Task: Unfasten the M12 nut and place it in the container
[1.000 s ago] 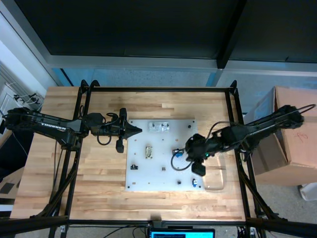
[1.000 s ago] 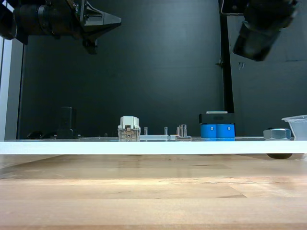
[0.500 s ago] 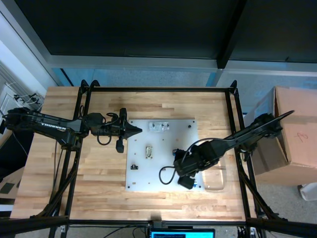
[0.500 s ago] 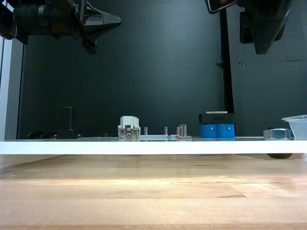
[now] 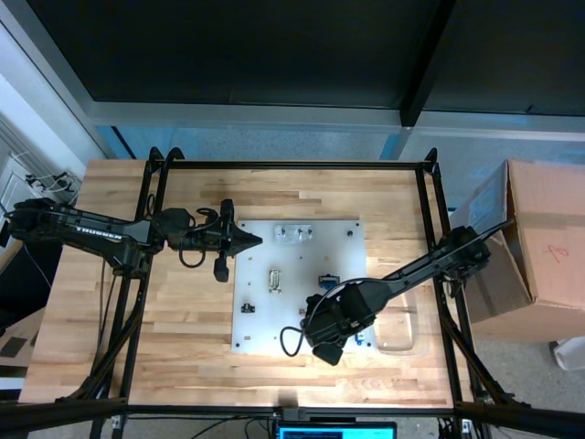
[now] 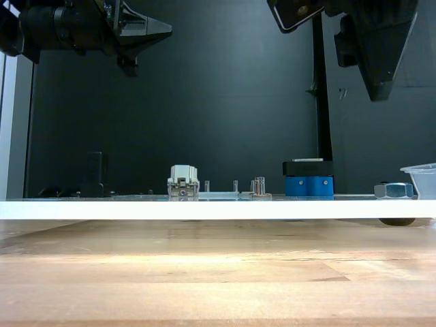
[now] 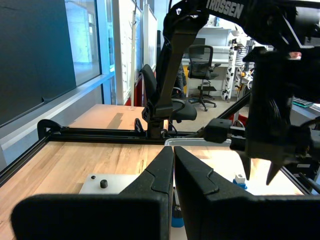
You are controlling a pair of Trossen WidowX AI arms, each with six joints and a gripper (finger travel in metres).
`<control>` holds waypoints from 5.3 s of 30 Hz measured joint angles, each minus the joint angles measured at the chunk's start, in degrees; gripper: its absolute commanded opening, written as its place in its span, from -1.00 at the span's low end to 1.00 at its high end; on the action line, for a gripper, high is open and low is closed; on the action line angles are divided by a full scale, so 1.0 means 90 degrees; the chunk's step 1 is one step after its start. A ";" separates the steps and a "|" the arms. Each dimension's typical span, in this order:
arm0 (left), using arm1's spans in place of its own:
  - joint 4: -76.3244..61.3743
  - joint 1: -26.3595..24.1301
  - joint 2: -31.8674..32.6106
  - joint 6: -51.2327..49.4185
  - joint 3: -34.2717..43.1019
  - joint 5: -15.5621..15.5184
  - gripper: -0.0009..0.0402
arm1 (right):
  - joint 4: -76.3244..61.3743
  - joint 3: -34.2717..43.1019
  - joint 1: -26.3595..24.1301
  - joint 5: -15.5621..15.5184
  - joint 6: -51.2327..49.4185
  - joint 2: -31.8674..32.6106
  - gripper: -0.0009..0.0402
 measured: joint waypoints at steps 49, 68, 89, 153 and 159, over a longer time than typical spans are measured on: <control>0.0002 0.0000 0.0000 0.0002 0.0000 0.0000 -0.96 | 0.0503 -0.0124 0.0141 0.0175 0.0087 0.1122 -0.43; 0.0000 0.0000 0.0000 0.0002 -0.0002 0.0000 -0.96 | 0.0542 -0.0143 0.0146 0.0170 -0.0272 0.1100 -0.82; 0.0000 0.0000 0.0000 0.0002 0.0000 0.0000 -0.96 | 0.0605 -0.0143 0.0141 0.0180 -0.7077 0.1098 -0.87; 0.0002 0.0000 0.0000 0.0000 0.0000 0.0000 -0.96 | 0.2106 -0.1775 0.0277 -0.0335 -0.3427 -0.0070 -0.96; 0.0002 0.0000 0.0000 0.0002 -0.0002 0.0000 -0.96 | 0.2169 -0.1860 0.0270 -0.0272 -0.3439 -0.0066 -0.96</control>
